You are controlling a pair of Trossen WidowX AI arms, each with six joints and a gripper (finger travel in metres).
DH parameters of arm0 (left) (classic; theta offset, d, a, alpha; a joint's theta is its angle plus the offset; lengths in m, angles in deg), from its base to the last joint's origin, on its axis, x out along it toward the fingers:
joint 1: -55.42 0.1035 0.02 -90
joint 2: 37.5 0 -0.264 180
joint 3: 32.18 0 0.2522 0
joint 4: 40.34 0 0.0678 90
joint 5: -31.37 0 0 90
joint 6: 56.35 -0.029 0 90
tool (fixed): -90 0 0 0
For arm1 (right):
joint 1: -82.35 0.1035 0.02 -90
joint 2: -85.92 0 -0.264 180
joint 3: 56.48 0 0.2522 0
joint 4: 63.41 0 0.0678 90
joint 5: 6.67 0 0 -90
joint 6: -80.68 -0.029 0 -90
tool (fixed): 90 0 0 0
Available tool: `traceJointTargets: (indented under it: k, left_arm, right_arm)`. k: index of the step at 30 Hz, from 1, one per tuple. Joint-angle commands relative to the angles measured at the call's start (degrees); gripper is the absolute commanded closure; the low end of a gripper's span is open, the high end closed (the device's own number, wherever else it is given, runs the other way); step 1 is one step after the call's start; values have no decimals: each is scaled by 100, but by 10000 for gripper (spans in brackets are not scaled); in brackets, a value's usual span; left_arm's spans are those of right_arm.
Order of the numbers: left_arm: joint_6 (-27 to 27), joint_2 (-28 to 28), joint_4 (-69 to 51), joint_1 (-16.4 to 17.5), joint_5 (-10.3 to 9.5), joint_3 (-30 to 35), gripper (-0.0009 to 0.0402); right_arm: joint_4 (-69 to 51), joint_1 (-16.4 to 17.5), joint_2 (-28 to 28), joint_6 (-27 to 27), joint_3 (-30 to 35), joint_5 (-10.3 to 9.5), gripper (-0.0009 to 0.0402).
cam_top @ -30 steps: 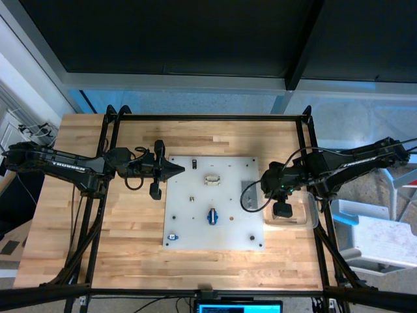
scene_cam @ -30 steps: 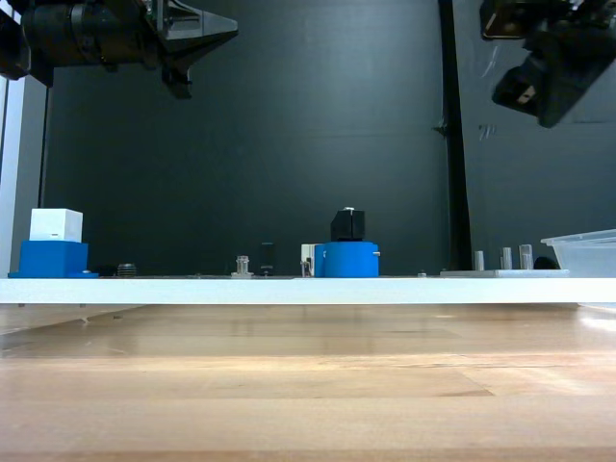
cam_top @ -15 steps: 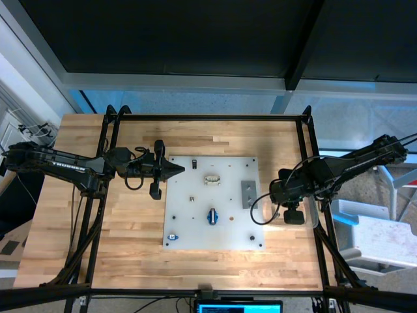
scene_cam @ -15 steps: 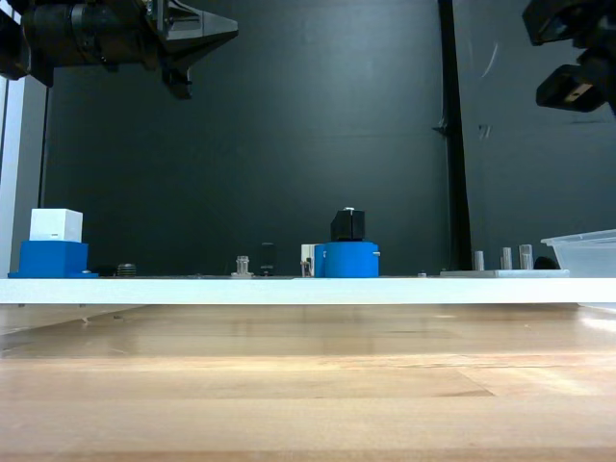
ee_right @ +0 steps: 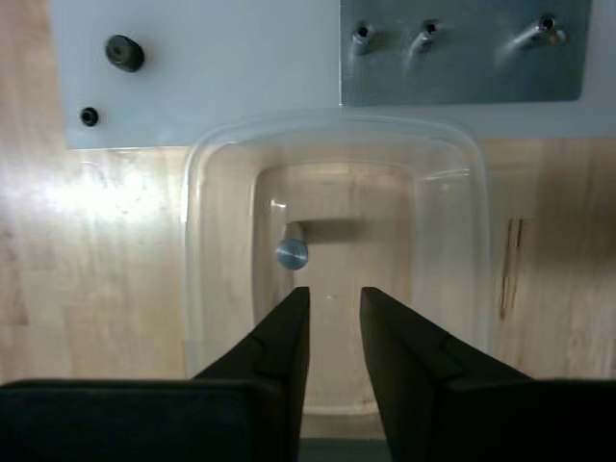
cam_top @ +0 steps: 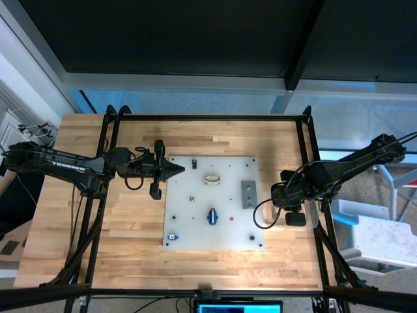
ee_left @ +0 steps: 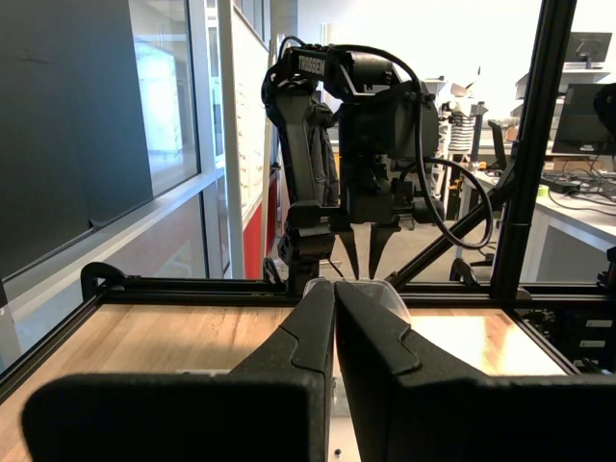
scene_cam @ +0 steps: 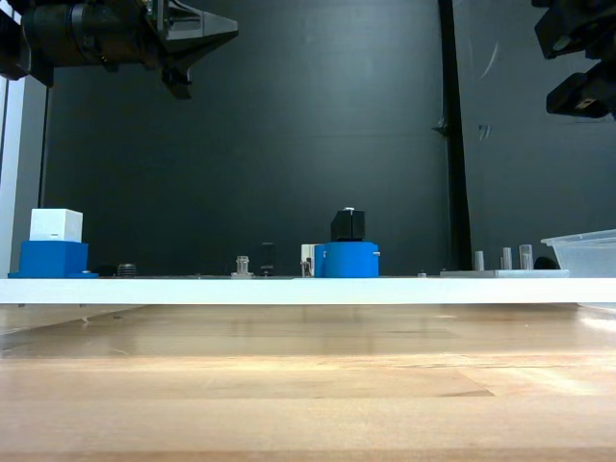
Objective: Pick the 16mm cylinder and place it in the taskboard
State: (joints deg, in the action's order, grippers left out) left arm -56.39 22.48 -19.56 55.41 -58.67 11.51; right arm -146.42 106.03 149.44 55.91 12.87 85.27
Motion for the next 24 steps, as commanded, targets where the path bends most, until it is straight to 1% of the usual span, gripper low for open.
traceJointTargets:
  k: [1,7,12,16,24]
  left_arm:
    - [-2,2,0,0,2,2,393]
    - [-2,2,0,2,2,2,393]
    - [-2,2,0,0,2,2,393]
    - [-2,2,0,2,2,2,393]
    - [-2,2,0,0,2,2,393]
  right_arm:
    - [13,11,68,-33,-50,0,283]
    - [105,79,118,-37,-107,2,234]
    - [219,114,190,-57,-243,0,205]
    - [470,151,190,-195,-365,4,194]
    - [529,260,343,-243,-481,4,193]
